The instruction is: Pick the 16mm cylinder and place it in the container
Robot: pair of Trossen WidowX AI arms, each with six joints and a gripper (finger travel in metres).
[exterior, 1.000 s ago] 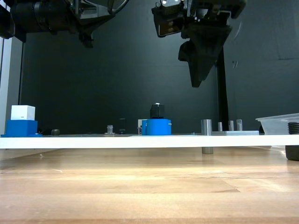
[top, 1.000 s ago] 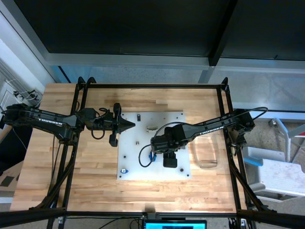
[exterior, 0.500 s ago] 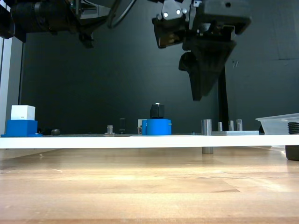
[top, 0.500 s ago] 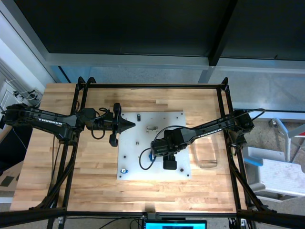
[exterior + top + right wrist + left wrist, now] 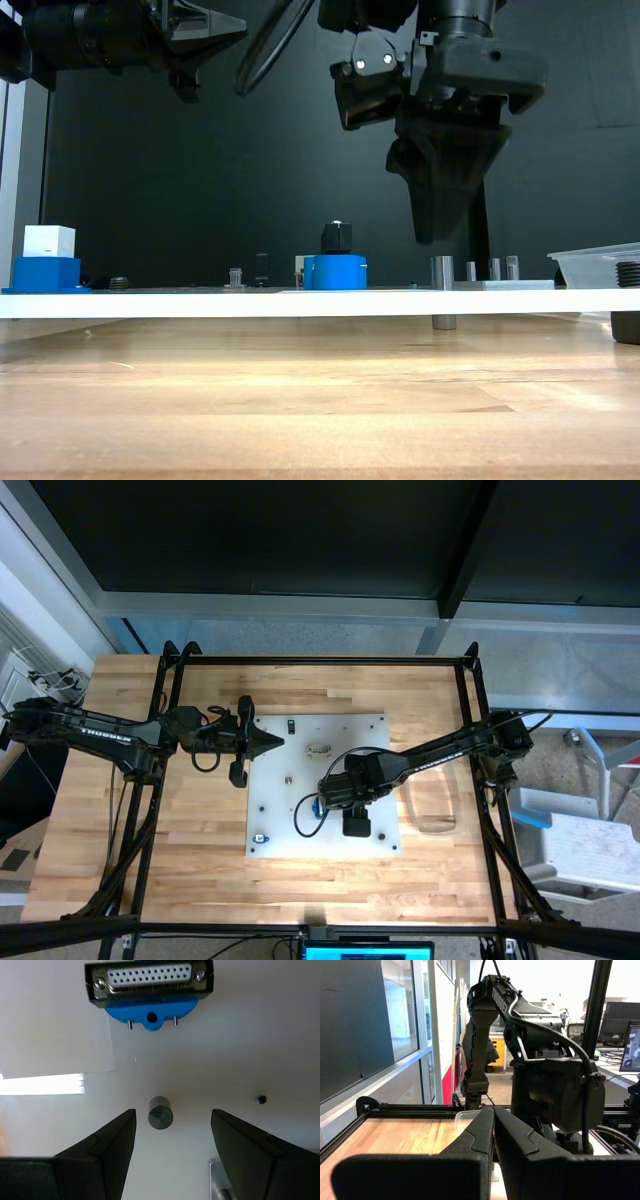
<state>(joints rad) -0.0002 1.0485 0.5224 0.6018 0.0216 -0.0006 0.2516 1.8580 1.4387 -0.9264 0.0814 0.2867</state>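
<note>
The 16mm cylinder (image 5: 160, 1113) stands upright on the white board, short and silvery-grey, and shows in the low view as a small post (image 5: 442, 272). My right gripper (image 5: 172, 1116) hangs open just above it, one finger on either side and not touching it. In the low view the right gripper's tip (image 5: 425, 236) is a little above the cylinder's top. In the high view the right gripper (image 5: 347, 802) covers the cylinder. The container (image 5: 431, 800), a clear tray, lies to the right of the board. My left gripper (image 5: 493, 1122) is shut and empty, parked at the board's left edge (image 5: 272, 741).
The white board (image 5: 300, 825) carries a blue block with a multi-pin connector (image 5: 150, 995) close to the cylinder. There is also a blue holder with a dark nut (image 5: 335, 265), a blue block with a white cube (image 5: 46, 260) and thin pegs on a grey block (image 5: 495, 270).
My right gripper has come down towards the board and shifted slightly, now closer above the cylinder. The left arm has not moved.
</note>
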